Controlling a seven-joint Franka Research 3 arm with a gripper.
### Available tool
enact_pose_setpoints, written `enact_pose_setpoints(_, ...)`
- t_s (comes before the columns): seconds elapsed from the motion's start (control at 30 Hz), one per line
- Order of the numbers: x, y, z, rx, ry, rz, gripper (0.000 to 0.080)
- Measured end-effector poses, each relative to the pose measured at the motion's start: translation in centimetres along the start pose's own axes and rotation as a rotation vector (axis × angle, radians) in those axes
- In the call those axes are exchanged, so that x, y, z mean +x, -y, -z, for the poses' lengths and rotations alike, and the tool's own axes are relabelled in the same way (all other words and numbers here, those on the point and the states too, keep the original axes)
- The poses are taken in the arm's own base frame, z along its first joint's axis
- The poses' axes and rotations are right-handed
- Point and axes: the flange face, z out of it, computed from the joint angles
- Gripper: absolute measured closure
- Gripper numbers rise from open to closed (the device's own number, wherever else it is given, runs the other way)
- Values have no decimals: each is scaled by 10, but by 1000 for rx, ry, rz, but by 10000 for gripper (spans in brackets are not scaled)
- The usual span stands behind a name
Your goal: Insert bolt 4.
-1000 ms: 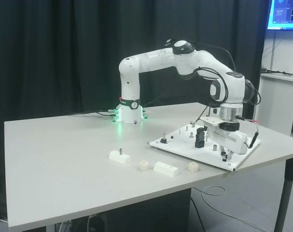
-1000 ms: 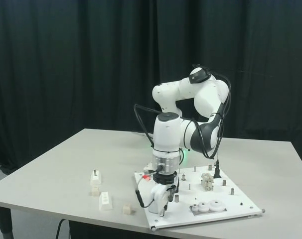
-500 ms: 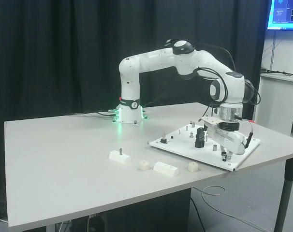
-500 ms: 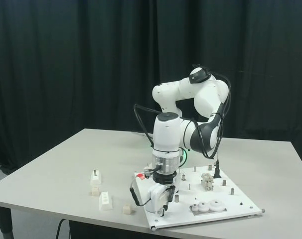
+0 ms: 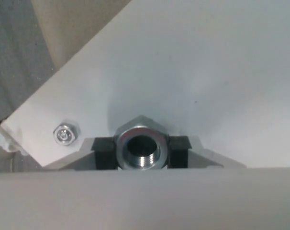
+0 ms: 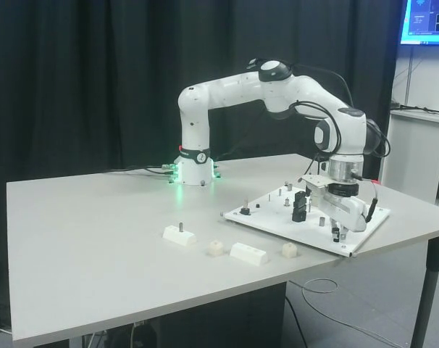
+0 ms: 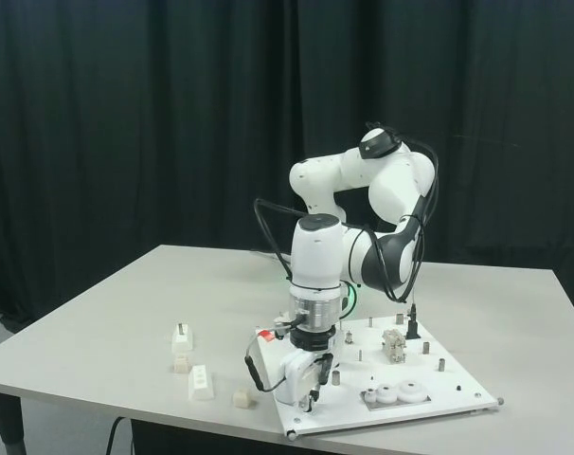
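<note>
Wrist turned about its upright axis since a second ago, swinging the gripper (image 6: 336, 233) body round over the white board (image 6: 277, 217). Most of the turn done in the first half second.

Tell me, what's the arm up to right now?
Gripper shut on a hex-headed bolt, low over the white board. Near the board's corner, beside a small hex screw. Nothing seen blocking.

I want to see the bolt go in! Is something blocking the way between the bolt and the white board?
Nothing visible does. In the wrist view the bolt sits between the jaws, right over bare white board. The hole itself can't be seen.
</note>
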Motion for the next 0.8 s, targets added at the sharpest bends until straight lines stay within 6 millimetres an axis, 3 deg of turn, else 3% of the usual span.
enact_pose_setpoints(0.5,1,5,2,19,11,-8,578)
enact_pose_setpoints(0.53,1,6,4,22,13,-8,373)
enact_pose_setpoints(0.8,1,13,18,49,24,-12,373)
